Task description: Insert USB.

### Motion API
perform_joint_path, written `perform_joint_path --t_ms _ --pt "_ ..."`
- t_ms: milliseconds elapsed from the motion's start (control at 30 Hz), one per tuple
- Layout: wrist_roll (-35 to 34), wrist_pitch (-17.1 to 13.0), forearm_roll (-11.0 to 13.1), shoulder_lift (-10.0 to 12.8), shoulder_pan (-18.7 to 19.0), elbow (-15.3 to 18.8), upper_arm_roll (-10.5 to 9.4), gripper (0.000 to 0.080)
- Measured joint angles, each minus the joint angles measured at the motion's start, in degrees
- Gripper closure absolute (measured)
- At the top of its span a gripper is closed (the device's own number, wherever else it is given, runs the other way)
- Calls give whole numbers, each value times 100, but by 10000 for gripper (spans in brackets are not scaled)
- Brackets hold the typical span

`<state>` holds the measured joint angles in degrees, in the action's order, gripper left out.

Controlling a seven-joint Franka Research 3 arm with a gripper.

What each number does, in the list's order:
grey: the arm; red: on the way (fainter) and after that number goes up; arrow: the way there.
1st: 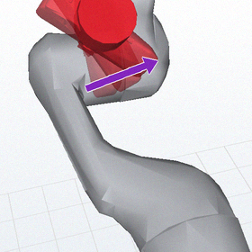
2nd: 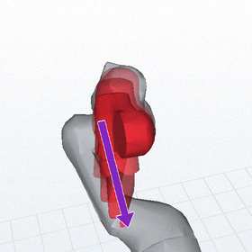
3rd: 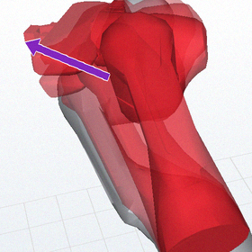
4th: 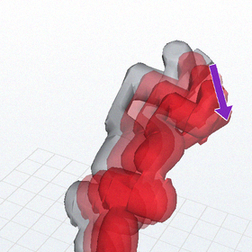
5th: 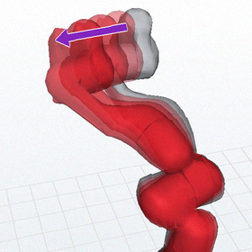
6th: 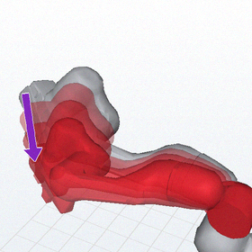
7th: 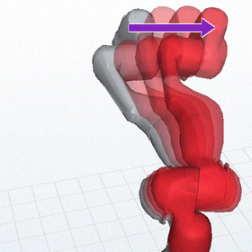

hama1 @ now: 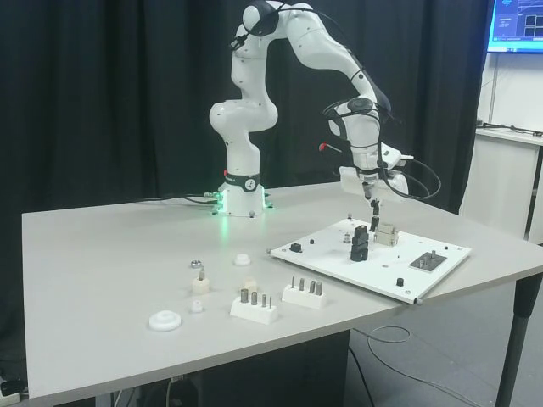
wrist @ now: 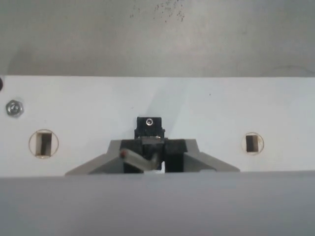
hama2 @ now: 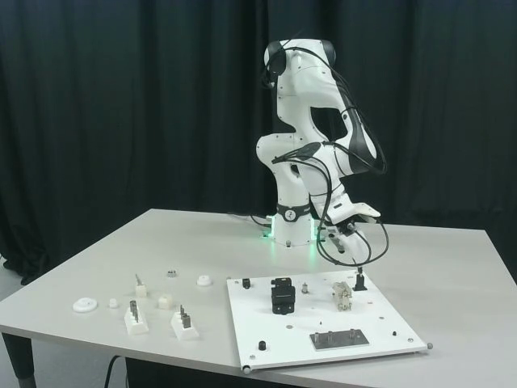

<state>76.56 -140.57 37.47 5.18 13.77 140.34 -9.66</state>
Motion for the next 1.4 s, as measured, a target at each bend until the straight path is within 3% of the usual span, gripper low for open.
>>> perform_joint_path --t_ms 1400 --pt "-24 -77 1 -8 138 62 -1 715"
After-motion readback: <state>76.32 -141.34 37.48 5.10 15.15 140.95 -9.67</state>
